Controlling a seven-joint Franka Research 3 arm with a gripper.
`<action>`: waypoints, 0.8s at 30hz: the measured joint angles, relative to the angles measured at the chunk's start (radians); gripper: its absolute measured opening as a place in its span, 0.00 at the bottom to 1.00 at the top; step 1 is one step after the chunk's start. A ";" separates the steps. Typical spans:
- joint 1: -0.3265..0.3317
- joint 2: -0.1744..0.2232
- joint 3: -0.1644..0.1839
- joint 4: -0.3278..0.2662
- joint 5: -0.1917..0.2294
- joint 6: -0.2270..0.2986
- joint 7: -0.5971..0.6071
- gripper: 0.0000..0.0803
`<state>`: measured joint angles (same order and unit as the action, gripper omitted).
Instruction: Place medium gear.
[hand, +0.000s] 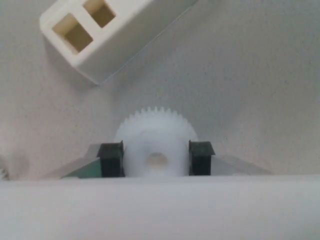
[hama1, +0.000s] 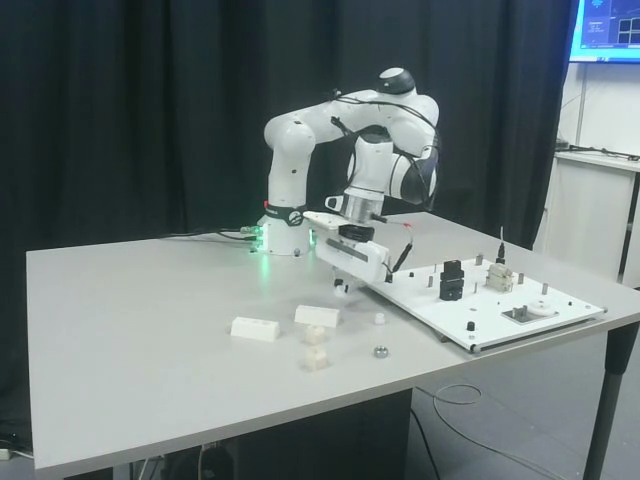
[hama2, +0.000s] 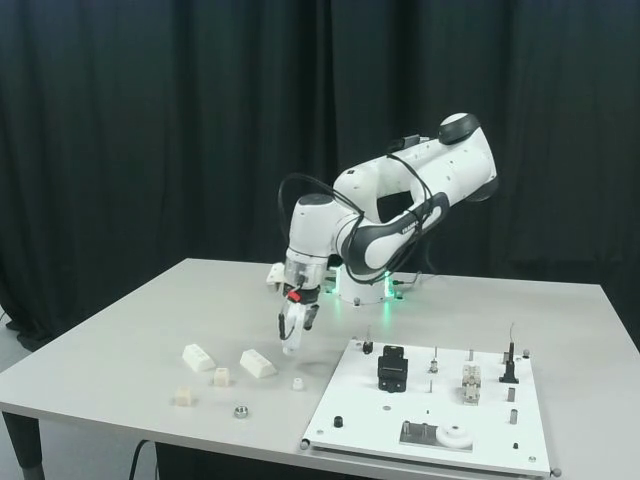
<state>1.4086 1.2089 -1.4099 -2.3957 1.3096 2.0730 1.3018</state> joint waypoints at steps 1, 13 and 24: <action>-0.004 0.000 0.000 0.000 0.005 -0.005 -0.007 0.34; -0.052 0.002 0.000 0.016 0.036 -0.068 -0.044 0.34; -0.080 0.021 0.000 0.039 0.050 -0.103 -0.044 0.55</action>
<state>1.3286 1.2304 -1.4099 -2.3570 1.3598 1.9700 1.2583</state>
